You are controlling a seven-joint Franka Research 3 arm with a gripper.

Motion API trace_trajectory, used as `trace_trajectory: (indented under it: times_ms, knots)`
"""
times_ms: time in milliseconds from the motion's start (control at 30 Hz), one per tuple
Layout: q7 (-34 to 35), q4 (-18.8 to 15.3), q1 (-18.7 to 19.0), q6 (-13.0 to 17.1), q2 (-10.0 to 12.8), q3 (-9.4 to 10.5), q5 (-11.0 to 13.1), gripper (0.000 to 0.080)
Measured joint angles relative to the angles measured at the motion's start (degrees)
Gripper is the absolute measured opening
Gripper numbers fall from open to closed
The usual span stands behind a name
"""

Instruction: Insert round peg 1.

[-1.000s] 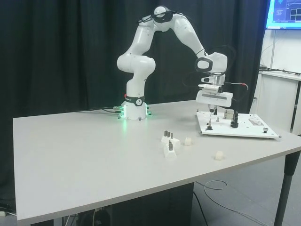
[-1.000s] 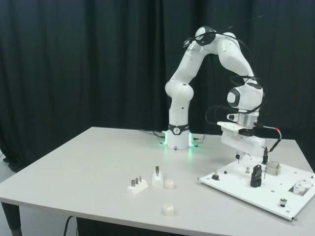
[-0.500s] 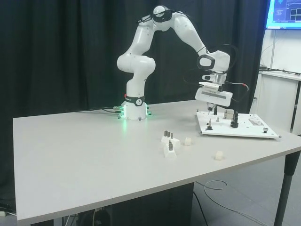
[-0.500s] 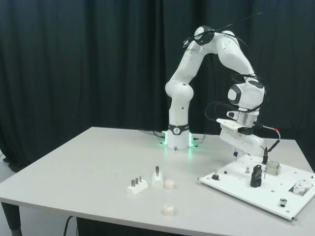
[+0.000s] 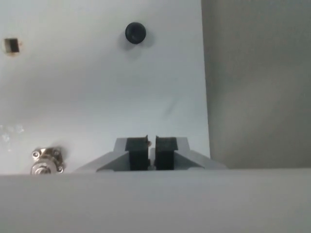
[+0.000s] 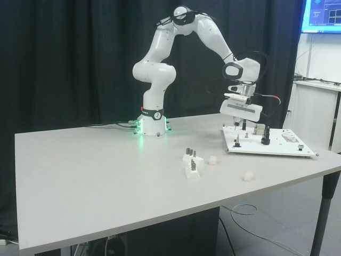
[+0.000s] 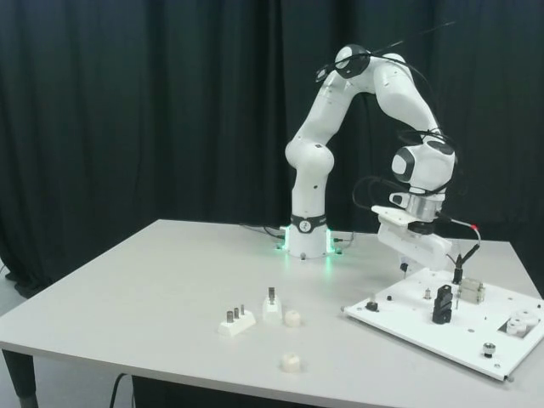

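Observation:
My gripper [image 6: 235, 126] [image 7: 401, 269] hangs tilted a short way above the near-left part of the white board [image 6: 277, 146] [image 7: 476, 331]. In the wrist view its fingers [image 5: 138, 154] are shut, with only a thin slit between them, and a thin round peg [image 5: 151, 143] seems to be pinched there; I cannot make it out clearly. Below the gripper [image 5: 151, 154] lies the white board [image 5: 97, 97] with a black round knob [image 5: 135, 32] and a small metal fitting [image 5: 46, 162]. The board's edge and the grey table [image 5: 257, 87] lie to one side.
On the board stand a black fixture [image 6: 265, 137] [image 7: 441, 304] and other small parts. Out on the table are two white peg holders [image 6: 192, 160] [image 7: 236, 321] with upright pegs and two small white pieces [image 6: 248, 175] [image 7: 291, 362]. The arm's base [image 6: 151, 125] glows green.
The gripper has risen from just above the board and tilted, drifting slightly towards the arm's base. Nothing on the table or the board has moved.

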Motion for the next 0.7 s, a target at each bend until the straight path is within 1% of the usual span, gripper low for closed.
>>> trace_trajectory:
  times_ms: [433,700]
  knots:
    - [0.0,-0.5,-0.1,0.5,0.0,0.04,0.0,0.0027]
    - [0.0,-1.0,-0.1,1.0,0.0,0.41,0.3,0.0027]
